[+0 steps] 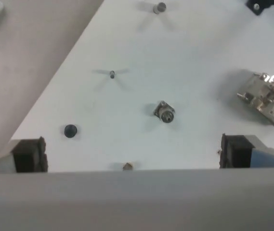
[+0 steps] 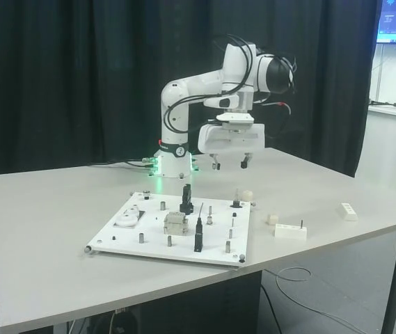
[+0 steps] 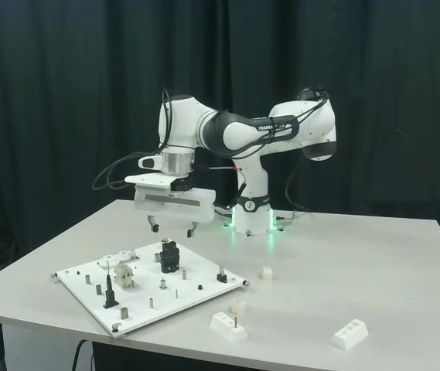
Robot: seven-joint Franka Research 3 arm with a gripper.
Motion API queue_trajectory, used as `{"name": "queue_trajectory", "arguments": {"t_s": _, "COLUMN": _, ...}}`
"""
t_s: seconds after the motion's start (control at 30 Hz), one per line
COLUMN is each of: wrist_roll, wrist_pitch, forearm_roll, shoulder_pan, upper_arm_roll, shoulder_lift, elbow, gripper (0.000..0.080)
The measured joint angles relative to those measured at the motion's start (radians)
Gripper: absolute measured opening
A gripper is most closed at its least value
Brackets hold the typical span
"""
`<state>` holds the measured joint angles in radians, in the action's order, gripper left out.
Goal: Remove waterproof.
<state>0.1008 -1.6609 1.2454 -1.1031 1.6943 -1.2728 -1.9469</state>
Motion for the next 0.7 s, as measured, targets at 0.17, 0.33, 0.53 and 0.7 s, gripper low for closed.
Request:
{"name": "queue_trajectory", "arguments": {"t_s": 0.17, "wrist_roll": 0.007, "wrist_pitch": -0.001, "forearm_roll": 0.000, "shoulder_pan": 0.007, "upper_arm_roll": -0.008, "shoulder_lift": 0.000, "elbow": 0.015, "gripper": 0.0800}}
{"name": "queue_trajectory", "arguments": {"t_s": 0.33, "wrist_roll": 0.017, "wrist_pitch": -0.001, "forearm_roll": 0.000, "shoulder_pan": 0.015, "upper_arm_roll": -0.013, "shoulder_lift": 0.000, "elbow": 0.027, "gripper": 0.0800}}
{"name": "queue_trajectory", "arguments": {"t_s": 0.53, "wrist_roll": 0.029, "wrist_pitch": -0.001, "forearm_roll": 0.000, "shoulder_pan": 0.023, "upper_arm_roll": -0.015, "shoulder_lift": 0.000, "elbow": 0.036, "gripper": 0.0800}}
{"name": "queue_trajectory", "arguments": {"t_s": 0.7, "wrist_roll": 0.053, "wrist_pitch": -0.001, "forearm_roll": 0.005, "shoulder_pan": 0.031, "upper_arm_roll": -0.015, "shoulder_lift": 0.001, "elbow": 0.050, "gripper": 0.0800}}
